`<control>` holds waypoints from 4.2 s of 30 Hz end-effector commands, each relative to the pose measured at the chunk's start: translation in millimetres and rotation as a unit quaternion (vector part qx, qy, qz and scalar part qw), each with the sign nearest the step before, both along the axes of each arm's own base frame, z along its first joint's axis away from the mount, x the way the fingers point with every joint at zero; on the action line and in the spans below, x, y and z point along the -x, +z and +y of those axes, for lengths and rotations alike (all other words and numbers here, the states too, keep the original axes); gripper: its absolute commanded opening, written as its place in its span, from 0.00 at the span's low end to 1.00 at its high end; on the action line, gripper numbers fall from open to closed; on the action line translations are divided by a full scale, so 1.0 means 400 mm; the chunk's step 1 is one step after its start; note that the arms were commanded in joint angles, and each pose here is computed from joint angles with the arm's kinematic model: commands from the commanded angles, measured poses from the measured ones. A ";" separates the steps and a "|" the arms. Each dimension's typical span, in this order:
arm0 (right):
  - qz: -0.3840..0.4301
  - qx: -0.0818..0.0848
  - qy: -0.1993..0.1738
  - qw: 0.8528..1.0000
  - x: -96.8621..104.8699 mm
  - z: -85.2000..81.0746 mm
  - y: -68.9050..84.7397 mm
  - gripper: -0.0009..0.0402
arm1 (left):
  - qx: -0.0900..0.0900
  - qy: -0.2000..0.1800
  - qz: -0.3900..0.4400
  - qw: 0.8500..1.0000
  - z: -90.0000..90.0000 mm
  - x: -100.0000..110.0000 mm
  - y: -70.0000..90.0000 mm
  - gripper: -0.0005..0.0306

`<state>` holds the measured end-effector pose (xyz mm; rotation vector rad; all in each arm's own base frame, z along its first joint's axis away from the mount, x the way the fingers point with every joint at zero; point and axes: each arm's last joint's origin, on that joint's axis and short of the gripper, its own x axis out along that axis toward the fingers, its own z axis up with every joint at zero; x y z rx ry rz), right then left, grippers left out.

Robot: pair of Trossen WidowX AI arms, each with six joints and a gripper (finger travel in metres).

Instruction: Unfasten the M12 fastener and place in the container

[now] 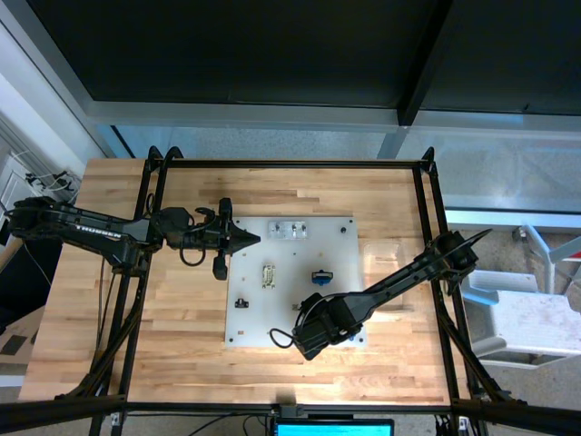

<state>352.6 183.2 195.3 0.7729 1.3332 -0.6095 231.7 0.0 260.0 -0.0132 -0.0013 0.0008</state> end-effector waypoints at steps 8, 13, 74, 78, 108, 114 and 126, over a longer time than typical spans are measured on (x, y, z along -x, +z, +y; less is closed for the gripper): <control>0.001 0.001 -0.001 1.000 0.004 -0.004 -0.020 0.54 | 0.000 0.000 -0.001 1.000 0.000 0.000 0.001 0.02; -0.001 0.007 -0.002 1.000 0.004 -0.006 -0.022 0.50 | 0.000 0.000 0.000 1.000 0.000 0.000 0.000 0.02; -0.037 0.102 0.677 0.728 0.000 -0.009 -0.012 0.05 | 0.000 0.000 0.000 1.000 0.000 0.000 0.000 0.02; -0.042 0.104 0.677 0.728 -0.001 -0.008 0.006 0.05 | 0.000 0.000 0.000 1.000 0.000 0.000 0.000 0.02; -0.012 0.107 0.452 0.886 0.146 -0.211 0.134 0.05 | 0.000 0.000 0.000 1.000 0.000 0.000 0.000 0.02; 0.002 0.105 0.435 0.894 0.217 -0.265 0.115 0.05 | 0.000 0.000 0.000 1.000 0.000 0.000 0.000 0.02; 0.016 0.102 0.419 0.902 0.353 -0.326 0.080 0.05 | 0.000 0.000 0.000 1.000 0.000 0.000 0.000 0.02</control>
